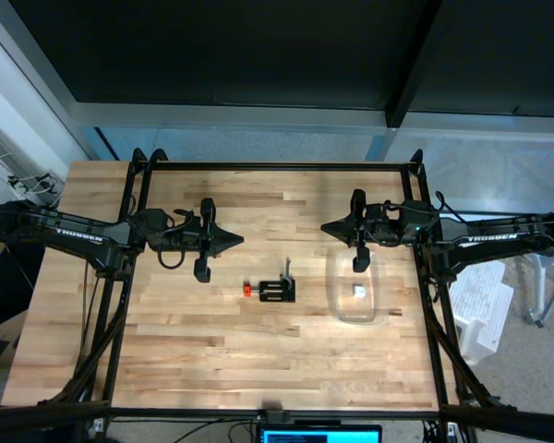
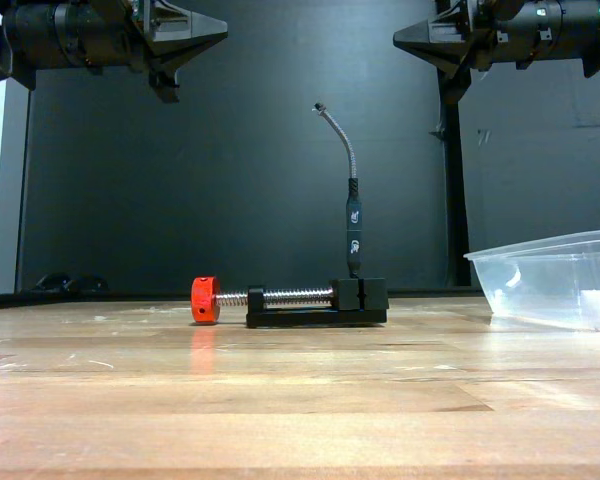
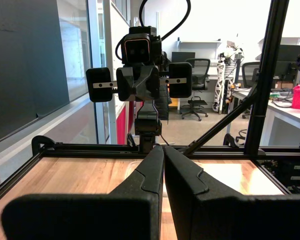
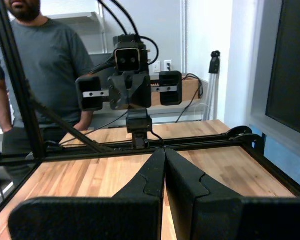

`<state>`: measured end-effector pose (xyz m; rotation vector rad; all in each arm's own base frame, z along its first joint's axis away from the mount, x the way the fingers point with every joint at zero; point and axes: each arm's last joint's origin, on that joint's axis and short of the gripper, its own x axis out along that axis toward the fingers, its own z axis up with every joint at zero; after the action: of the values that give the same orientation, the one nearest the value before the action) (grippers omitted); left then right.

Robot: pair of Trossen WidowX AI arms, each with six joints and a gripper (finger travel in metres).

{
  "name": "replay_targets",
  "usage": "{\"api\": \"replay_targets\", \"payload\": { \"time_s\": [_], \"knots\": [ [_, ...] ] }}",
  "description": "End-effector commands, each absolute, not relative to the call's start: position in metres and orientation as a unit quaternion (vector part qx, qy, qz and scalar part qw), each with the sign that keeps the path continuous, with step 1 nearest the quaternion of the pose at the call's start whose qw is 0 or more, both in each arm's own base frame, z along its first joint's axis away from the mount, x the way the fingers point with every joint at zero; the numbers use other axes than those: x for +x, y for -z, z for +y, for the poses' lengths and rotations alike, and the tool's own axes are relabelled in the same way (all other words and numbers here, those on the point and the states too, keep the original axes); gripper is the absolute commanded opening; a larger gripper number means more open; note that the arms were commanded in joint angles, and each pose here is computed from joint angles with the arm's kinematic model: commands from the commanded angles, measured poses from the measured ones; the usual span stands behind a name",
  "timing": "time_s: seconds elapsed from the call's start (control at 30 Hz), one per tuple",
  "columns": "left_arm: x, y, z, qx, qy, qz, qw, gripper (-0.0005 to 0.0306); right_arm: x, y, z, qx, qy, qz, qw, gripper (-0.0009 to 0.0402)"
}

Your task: Pick the USB-C connector and install on taskboard

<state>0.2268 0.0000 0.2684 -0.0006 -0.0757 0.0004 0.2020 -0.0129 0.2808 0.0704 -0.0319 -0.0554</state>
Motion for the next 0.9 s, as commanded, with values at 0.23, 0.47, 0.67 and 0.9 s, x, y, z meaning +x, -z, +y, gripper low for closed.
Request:
{"api": "replay_targets", "payload": {
  "time_s": [0.23, 0.47, 0.67, 0.9],
  "knots": [
    [0.2269, -0.2685, 0.0000, -0.0003, -0.0002, -0.0380, 0.99928, 0.0000, 0.2024, -0.2790, -0.0100, 0.041, 0.017, -0.006, 0.999, 0.0000],
    [0.2269, -0.2685, 0.0000, -0.0003, -0.0002, -0.0380, 0.99928, 0.0000, 0.2023, -0.2793, -0.0096, 0.057, 0.016, -0.007, 0.998, 0.0000],
    [0.2269, -0.2685, 0.0000, -0.0003, -0.0002, -0.0380, 0.99928, 0.0000, 0.2024, -0.2792, -0.0092, 0.061, 0.015, -0.007, 0.998, 0.0000],
    [0.2269, -0.2686, 0.0001, -0.0003, -0.0004, -0.0382, 0.99927, 0.0000, 0.2024, -0.2793, -0.0083, 0.062, 0.017, -0.007, 0.998, 0.0000]
  ]
}}
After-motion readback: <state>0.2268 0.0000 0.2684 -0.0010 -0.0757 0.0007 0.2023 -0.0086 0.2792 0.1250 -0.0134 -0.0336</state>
